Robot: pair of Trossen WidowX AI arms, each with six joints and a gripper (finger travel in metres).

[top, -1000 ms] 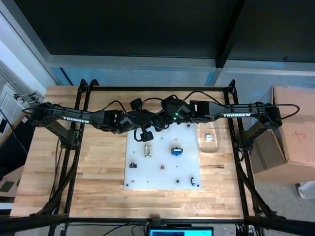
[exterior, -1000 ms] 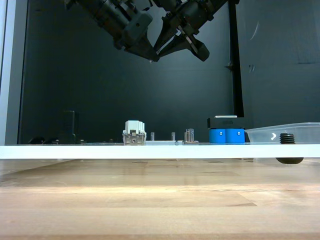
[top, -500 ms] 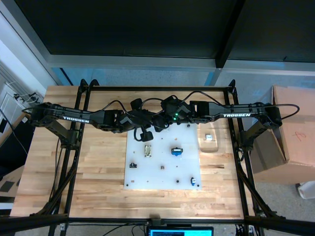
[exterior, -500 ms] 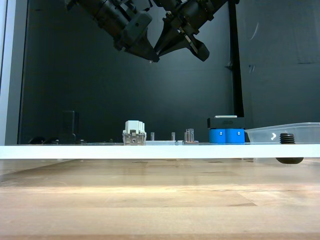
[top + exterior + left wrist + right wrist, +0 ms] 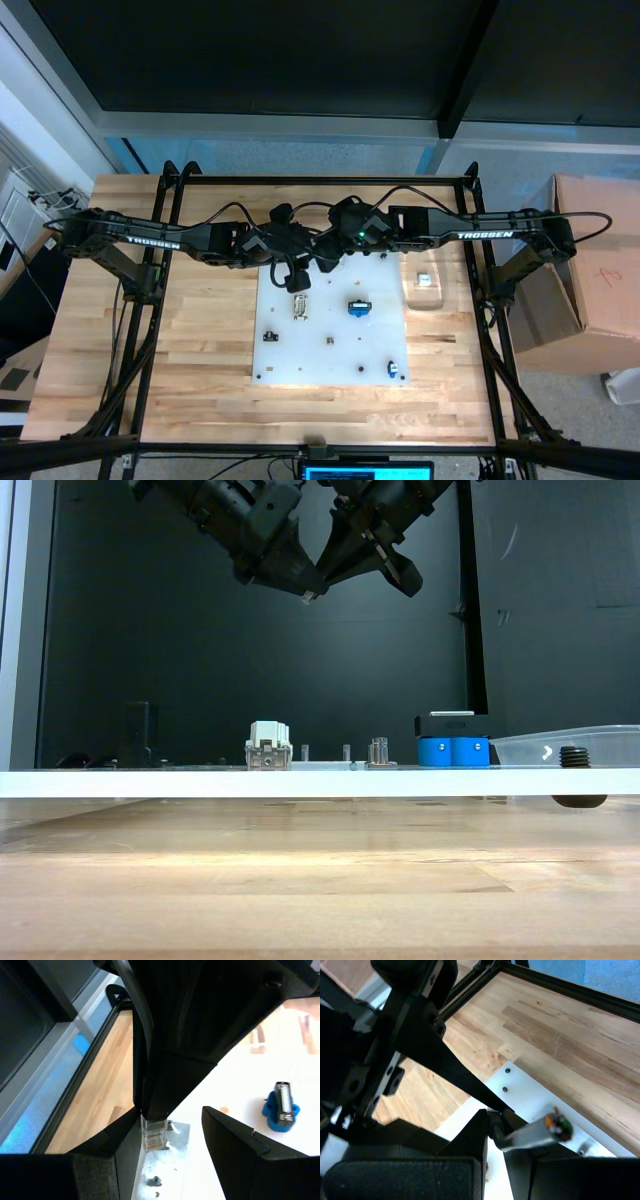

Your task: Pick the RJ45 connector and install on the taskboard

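A pale butcher-block wooden table (image 5: 200, 340) stood on a grey-blue floor (image 5: 300, 155), ringed by a black metal tube frame (image 5: 320, 181). A brown cardboard box (image 5: 595, 270) sat just beside the table's right edge. A broad black panel (image 5: 250, 50) filled the far side, with a white wall (image 5: 30, 110) at the left. From table height the backdrop was a dark wall (image 5: 200, 660), edged by a pale vertical strip (image 5: 15, 620).

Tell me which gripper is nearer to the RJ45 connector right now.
Right. The right gripper is shut on the RJ45 connector, held high above the taskboard. The left gripper is open, its fingers spread either side of it.
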